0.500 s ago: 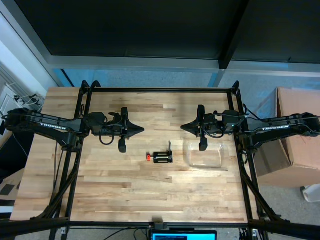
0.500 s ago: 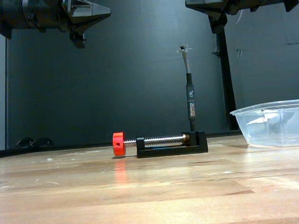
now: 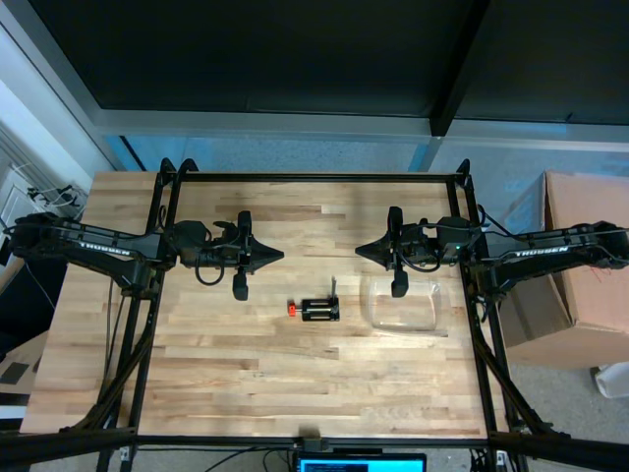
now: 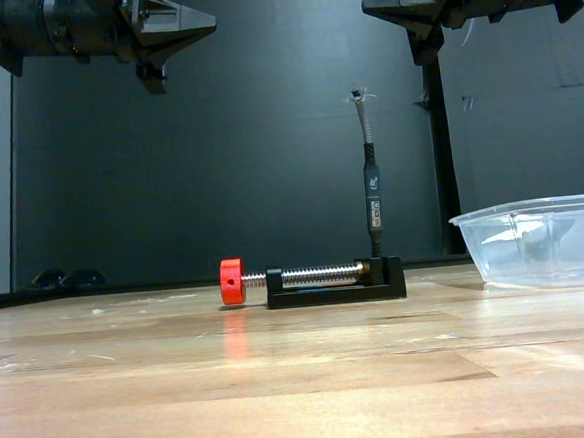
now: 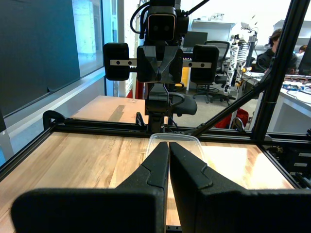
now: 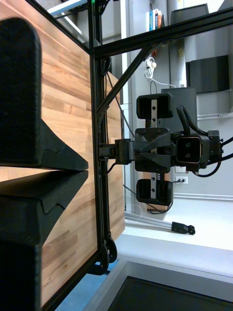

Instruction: Remove the USB-C connector from the USB-C receptacle and place in the container

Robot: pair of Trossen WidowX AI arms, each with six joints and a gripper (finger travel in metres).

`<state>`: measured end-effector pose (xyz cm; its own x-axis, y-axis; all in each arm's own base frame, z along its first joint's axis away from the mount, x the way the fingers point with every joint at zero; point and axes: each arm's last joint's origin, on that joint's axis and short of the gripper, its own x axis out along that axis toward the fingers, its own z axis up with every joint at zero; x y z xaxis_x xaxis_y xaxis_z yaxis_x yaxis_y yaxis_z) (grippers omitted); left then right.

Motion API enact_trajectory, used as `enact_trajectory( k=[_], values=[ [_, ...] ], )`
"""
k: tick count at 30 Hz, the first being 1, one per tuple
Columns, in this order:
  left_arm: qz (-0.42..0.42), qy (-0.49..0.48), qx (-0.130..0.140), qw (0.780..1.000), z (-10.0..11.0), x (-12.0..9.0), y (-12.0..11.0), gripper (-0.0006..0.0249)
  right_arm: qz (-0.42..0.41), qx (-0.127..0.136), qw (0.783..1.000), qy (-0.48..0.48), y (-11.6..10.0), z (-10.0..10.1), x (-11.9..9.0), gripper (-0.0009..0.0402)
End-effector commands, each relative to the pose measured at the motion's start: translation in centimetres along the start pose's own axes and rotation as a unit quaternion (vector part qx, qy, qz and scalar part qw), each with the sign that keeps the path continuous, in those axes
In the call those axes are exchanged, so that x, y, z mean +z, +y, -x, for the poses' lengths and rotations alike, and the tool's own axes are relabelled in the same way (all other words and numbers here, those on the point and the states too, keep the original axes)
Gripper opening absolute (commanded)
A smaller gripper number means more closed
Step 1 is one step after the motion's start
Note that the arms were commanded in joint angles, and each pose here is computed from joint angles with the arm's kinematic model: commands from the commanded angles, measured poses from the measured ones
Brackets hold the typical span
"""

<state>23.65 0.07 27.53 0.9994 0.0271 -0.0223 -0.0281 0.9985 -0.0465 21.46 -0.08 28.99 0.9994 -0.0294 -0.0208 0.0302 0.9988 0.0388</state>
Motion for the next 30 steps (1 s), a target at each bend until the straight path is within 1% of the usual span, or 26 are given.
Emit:
enact_trajectory(
  k=[1, 4, 6, 9, 11, 16, 22, 24, 26, 28, 30],
  values=[
    [0.000, 0.000, 0.000, 1.000, 0.0, 0.0, 0.0, 0.0000, -0.005, 0.001, 1.000, 0.013, 0.0, 0.0, 0.0, 0.0000],
    [0.000, 0.000, 0.000, 1.000, 0.0, 0.0, 0.0, 0.0000, 0.003, 0.009, 0.997, 0.082, 0.7, -0.2, 0.4, 0.0000],
    [0.000, 0.000, 0.000, 1.000, 0.0, 0.0, 0.0, 0.0000, 0.006, 0.020, 0.991, 0.131, 1.3, -0.4, 0.8, 0.0000],
    [0.000, 0.000, 0.000, 1.000, 0.0, 0.0, 0.0, 0.0000, 0.015, 0.038, 0.978, 0.206, 2.5, -0.9, 1.3, 0.0000],
    [0.000, 0.000, 0.000, 1.000, 0.0, 0.0, 0.0, 0.0000, 0.025, 0.038, 0.964, 0.261, 3.4, -1.4, 1.5, 0.0000],
    [0.000, 0.000, 0.000, 1.000, 0.0, 0.0, 0.0, 0.0000, 0.032, 0.034, 0.921, 0.387, 4.9, -3.3, 1.7, 0.0000],
    [0.000, 0.000, 0.000, 1.000, 0.0, 0.0, 0.0, 0.0000, 0.039, 0.016, 0.876, 0.480, 5.8, -6.0, 2.1, 0.0000],
    [0.000, 0.000, 0.000, 1.000, 0.0, 0.0, 0.0, 0.0000, 0.046, 0.008, 0.865, 0.500, 6.0, -6.8, 2.4, 0.0000],
    [0.000, 0.000, 0.000, 1.000, 0.0, 0.0, 0.0, 0.0000, 0.052, 0.007, 0.855, 0.516, 6.2, -7.4, 2.7, 0.0004],
    [0.000, 0.000, 0.000, 1.000, 0.0, 0.0, 0.0, 0.0000, 0.056, 0.007, 0.849, 0.526, 6.3, -7.9, 3.2, 0.0020],
    [0.000, 0.000, 0.000, 1.000, 0.0, 0.0, 0.0, 0.0000, 0.056, 0.007, 0.847, 0.528, 6.5, -8.3, 3.6, 0.0046]
  ],
)
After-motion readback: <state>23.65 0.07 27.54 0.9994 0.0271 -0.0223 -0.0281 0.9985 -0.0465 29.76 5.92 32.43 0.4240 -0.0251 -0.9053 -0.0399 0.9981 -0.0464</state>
